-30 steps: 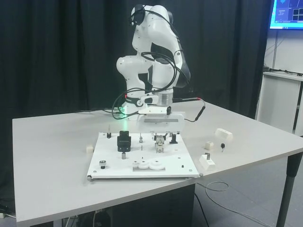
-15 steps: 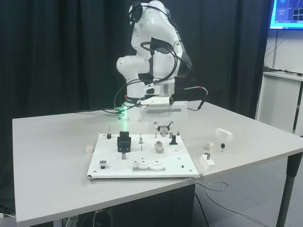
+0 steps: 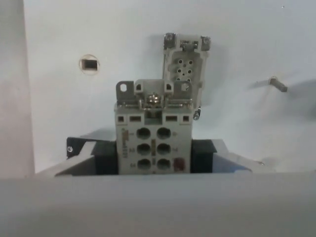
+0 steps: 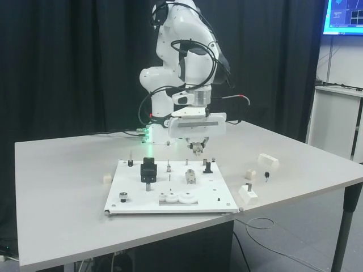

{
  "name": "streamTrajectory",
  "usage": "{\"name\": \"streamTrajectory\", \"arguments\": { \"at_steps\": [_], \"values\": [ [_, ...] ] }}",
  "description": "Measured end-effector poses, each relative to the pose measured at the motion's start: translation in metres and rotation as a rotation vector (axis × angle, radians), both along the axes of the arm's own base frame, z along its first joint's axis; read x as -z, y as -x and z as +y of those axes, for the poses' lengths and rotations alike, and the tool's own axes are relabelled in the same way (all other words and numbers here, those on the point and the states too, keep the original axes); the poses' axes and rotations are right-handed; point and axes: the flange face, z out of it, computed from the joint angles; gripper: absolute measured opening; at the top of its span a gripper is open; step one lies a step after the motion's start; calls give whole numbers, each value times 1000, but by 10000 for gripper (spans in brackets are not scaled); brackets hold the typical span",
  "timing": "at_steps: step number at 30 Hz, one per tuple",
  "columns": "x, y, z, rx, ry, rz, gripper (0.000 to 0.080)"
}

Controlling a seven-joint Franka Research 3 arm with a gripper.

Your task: Remove waterproof.

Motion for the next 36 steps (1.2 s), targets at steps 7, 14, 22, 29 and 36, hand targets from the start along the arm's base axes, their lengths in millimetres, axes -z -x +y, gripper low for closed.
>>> {"name": "streamTrajectory", "arguments": {
  "at_steps": [7, 14, 22, 29, 36],
  "values": [
    [3, 2, 0, 0, -1, 7, 310],
    [3, 3, -3, 6, 0, 9, 310],
    [2, 5, -12, 21, 4, 7, 310],
    [-2, 5, -21, 27, 15, 1, 310],
    [-7, 4, -28, 27, 19, -9, 310]
  ]
}}
